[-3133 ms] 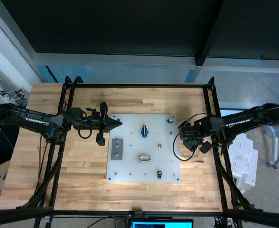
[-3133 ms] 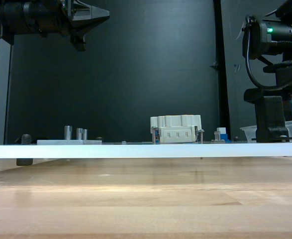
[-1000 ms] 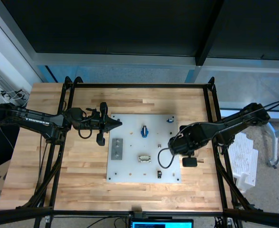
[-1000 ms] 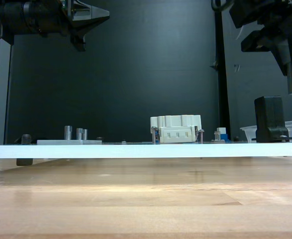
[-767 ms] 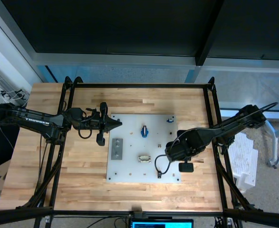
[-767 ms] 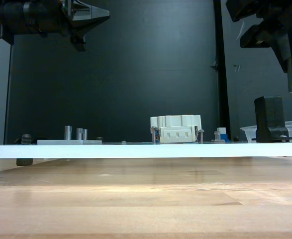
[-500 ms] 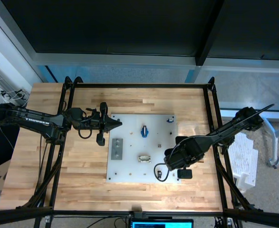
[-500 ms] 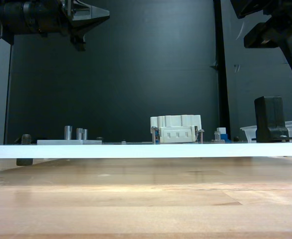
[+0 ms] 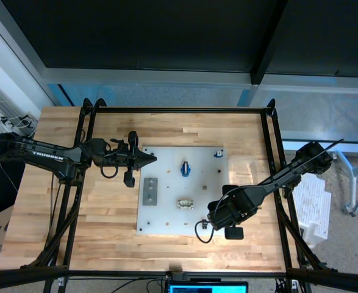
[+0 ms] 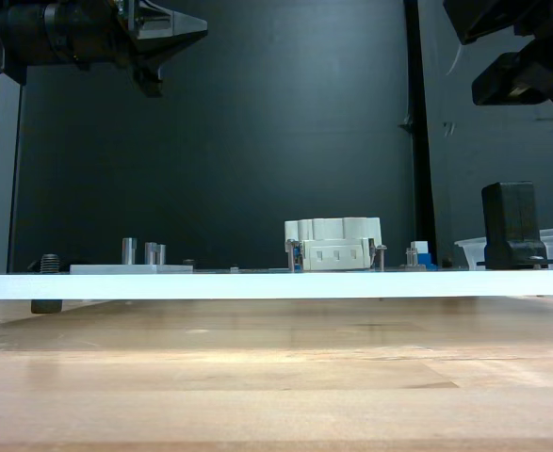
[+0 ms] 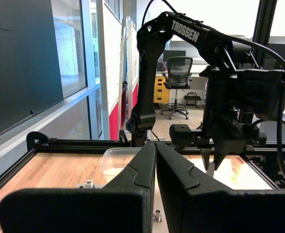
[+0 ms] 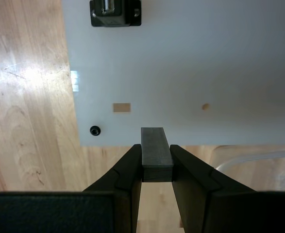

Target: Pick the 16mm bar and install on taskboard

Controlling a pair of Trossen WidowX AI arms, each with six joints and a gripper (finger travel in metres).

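The desk [image 9: 75,232] carries the white taskboard [image 9: 166,213]. The left end effector [image 9: 149,157], fingers pressed together, hangs above its 10 o'clock corner. The right end effector [image 12: 155,145], above the 4 o'clock corner, is clamped on the 16mm bar [image 12: 157,158].

**High view:** from above the table's [image 9: 105,244] near edge, looking down and away, far enough off to take in the whole taskboard [image 9: 166,217]

**Low view:** at table-top height, level along the table, close to the same board's near edge

**Left wrist view:** level across the board along the closed left gripper [image 11: 156,145], held above the board's far left corner and facing the right arm [image 11: 220,73]

**Right wrist view:** straight down and close along the right gripper [image 12: 155,148], clamped on the 16mm bar [image 12: 154,138], onto the board's edge and the table wood
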